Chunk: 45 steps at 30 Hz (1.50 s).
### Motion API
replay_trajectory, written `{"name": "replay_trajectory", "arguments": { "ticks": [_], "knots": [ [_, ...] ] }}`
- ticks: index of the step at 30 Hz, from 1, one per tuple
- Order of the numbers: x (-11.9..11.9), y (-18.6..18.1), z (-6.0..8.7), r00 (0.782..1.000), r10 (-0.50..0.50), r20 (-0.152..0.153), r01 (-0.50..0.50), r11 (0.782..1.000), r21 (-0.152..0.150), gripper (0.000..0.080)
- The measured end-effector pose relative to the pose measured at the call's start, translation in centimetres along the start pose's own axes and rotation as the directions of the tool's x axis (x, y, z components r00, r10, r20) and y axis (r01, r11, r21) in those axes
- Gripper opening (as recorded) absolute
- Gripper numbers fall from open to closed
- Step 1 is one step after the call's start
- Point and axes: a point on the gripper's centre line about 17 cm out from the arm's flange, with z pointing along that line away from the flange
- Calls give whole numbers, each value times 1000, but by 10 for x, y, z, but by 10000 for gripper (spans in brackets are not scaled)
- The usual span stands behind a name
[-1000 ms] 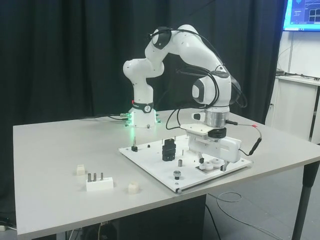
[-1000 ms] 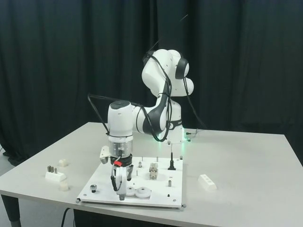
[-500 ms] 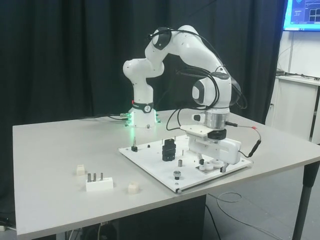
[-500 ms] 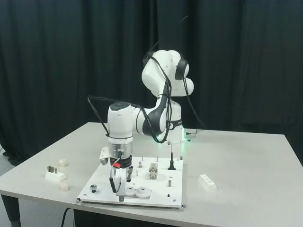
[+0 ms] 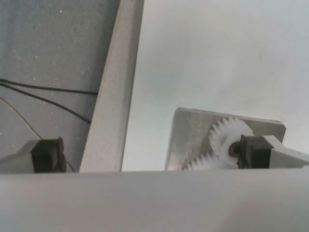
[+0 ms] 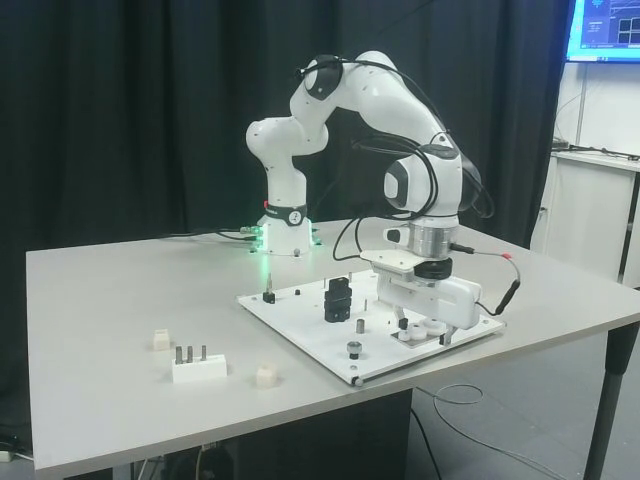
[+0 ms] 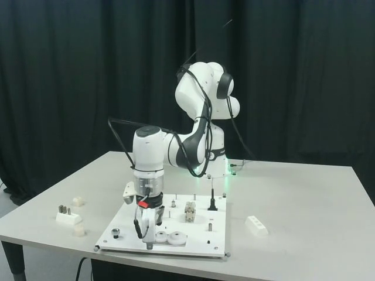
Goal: Insert small gear.
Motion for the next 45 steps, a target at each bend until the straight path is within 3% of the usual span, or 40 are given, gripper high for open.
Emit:
{"name": "replay_trajectory", "arguments": {
  "ticks": [18,28,45],
  "knots": [
    [1,-2,-1,1000,9,-2,-9,1000,4,800],
    [7,-10,-12,999,-46,-16,47,999,18,800],
    [12,-6,-27,993,-113,-26,113,993,-26,800]
  ]
}}
